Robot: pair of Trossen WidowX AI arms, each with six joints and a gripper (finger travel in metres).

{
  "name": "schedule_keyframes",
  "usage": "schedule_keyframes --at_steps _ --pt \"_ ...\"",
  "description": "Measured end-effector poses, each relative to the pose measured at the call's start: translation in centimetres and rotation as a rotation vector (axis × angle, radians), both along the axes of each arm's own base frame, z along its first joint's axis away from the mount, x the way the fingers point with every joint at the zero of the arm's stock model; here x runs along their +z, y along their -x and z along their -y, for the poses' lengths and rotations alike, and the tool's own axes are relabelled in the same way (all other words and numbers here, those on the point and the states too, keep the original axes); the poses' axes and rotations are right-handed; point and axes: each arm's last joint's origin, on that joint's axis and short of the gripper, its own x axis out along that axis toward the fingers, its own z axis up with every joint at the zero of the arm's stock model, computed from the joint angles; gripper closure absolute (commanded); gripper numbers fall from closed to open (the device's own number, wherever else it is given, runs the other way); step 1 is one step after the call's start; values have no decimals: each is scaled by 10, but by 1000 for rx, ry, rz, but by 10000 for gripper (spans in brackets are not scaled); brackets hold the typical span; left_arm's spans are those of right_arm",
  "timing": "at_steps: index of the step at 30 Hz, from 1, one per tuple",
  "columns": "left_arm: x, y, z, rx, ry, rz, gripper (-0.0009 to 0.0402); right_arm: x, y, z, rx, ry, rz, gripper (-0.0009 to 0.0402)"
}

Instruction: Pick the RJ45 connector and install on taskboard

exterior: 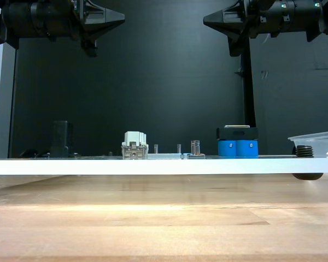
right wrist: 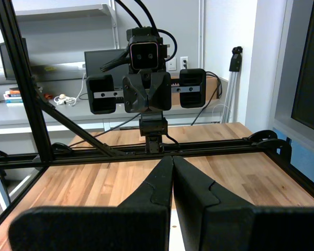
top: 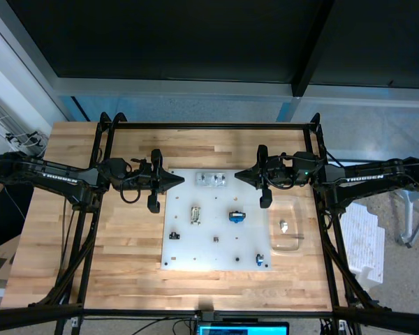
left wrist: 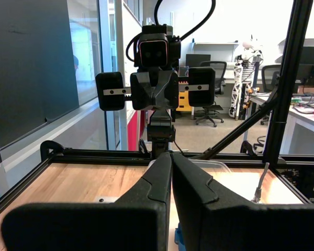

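Note:
Both arms hang high above the white board [top: 195, 251] and point at each other. My left gripper [top: 181, 180] is over the board's far left edge, shut and empty, its fingers [left wrist: 162, 178] pressed together. Over the far right edge my right gripper [top: 237, 174] is also shut on nothing, fingers [right wrist: 165, 180] closed. The small blue jack [top: 260, 260] sits at the near right corner with a pale grey bit on top. I cannot tell whether the connector is in it. A thin grey cable [left wrist: 259, 183] shows near the clear tray [top: 302, 209]. A pale block [top: 284, 226] lies in the tray.
The board carries a grey-white fixture [top: 195, 215], a larger blue block [top: 236, 217], a silver part [top: 211, 180] at the far edge, and small black pieces. A black frame [top: 209, 127] surrounds the wooden table [top: 112, 251]. A screen edge [top: 243, 328] sits at the near side.

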Motion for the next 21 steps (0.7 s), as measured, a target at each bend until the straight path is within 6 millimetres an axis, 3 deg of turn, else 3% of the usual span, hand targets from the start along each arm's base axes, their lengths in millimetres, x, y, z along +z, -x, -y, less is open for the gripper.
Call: schedule_keyframes --at_steps 21 --pt "0 0 0 0 0 0 393 0 0 -1 -3 -16 2 393"
